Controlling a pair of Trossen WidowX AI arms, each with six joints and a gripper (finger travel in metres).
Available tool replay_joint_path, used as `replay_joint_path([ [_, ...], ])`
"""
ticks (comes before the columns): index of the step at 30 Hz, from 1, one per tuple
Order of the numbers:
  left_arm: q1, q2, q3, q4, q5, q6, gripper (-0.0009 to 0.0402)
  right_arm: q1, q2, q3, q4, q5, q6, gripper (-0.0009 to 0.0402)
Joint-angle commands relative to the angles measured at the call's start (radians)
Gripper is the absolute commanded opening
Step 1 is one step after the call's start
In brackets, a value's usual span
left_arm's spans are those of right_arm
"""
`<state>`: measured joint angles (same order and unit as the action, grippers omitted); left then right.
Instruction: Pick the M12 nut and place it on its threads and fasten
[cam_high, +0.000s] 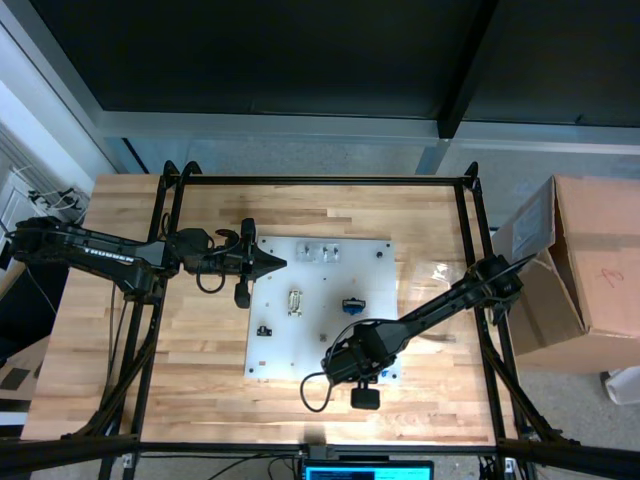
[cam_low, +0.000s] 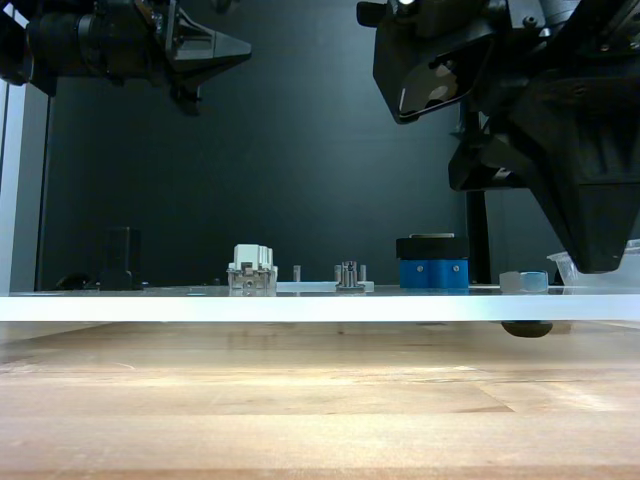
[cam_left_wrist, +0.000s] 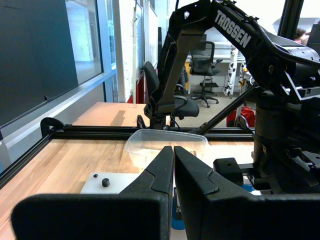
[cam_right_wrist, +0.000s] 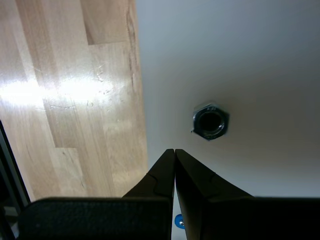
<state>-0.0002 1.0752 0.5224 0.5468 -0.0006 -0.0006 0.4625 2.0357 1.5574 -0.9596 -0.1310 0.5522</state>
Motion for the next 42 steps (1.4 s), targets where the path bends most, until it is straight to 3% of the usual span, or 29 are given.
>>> replay_joint_path([
  [1, 0.0, 0.0, 0.0, 0.0, 0.0, 0.0, 0.0, 0.001, -0.008, 0.001, 0.002, 0.009, 0.0, 0.0],
  [32, 0.0, 0.0, 0.0, 0.0, 0.0, 0.0, 0.0, -0.005, -0.081, -0.046, 0.055, 0.039, -0.062, 0.0],
  [42, 0.0, 0.0, 0.0, 0.0, 0.0, 0.0, 0.0, -0.098, -0.372, -0.288, 0.387, 0.207, -0.152, 0.0],
])
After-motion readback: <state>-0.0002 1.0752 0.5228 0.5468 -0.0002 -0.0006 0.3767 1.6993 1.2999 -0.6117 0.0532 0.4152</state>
